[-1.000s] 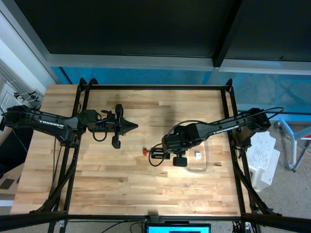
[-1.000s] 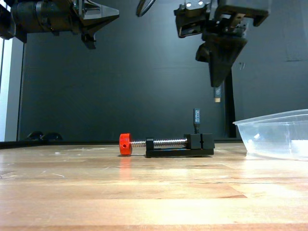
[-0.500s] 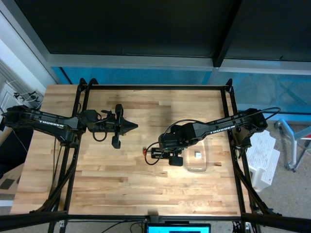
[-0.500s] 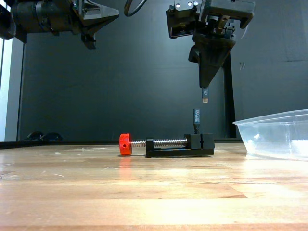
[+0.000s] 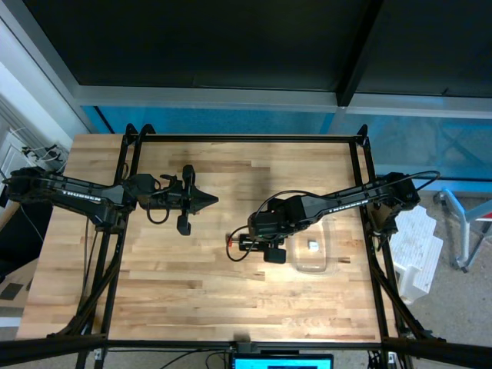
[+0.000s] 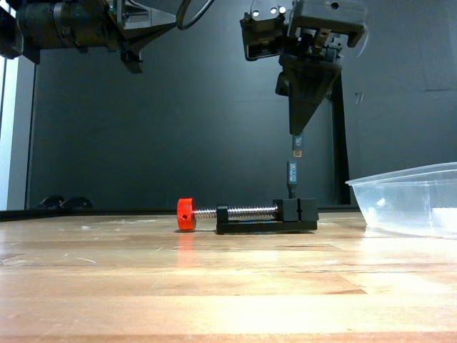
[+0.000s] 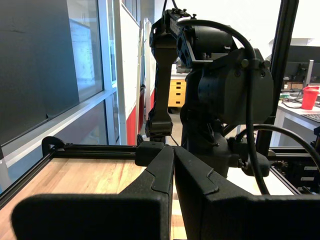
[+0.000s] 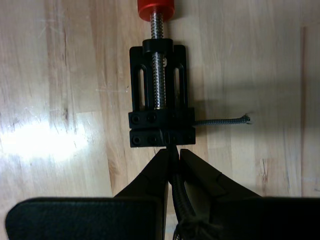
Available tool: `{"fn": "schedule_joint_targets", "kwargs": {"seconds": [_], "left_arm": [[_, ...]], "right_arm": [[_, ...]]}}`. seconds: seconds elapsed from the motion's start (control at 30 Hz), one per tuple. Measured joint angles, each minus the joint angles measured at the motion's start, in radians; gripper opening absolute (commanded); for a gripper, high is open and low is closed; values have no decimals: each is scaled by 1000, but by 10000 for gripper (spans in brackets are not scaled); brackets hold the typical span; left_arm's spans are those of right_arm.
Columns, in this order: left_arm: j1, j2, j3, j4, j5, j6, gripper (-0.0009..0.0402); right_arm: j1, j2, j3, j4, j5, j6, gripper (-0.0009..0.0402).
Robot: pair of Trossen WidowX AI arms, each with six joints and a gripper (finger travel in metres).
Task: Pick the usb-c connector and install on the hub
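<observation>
Right gripper (image 6: 296, 133) clenched on usb-c connector (image 6: 297, 149), poised over hub (image 6: 265, 214), just above its upright pin (image 6: 291, 174); seemingly not touching. Left gripper (image 5: 212, 200) aloft, well apart, fingers pressed together, empty.

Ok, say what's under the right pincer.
The usb-c connector, held by the right pincer, hangs just above the hub and its upright pin, apart. The pin's socket is hidden. The left pincer is parked high, left.

Clear tray (image 5: 311, 268) on wooden table (image 5: 192, 296)
</observation>
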Motion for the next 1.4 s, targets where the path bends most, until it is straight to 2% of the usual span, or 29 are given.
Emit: {"fn": "schedule_joint_targets", "kwargs": {"seconds": [0.23,1.4], "left_arm": [[0,0,0,0,0,0,0],[0,0,0,0,0,0,0]], "right_arm": [[0,29,43,-20,6,-13,0],[7,35,29,-2,12,23,0]]}}
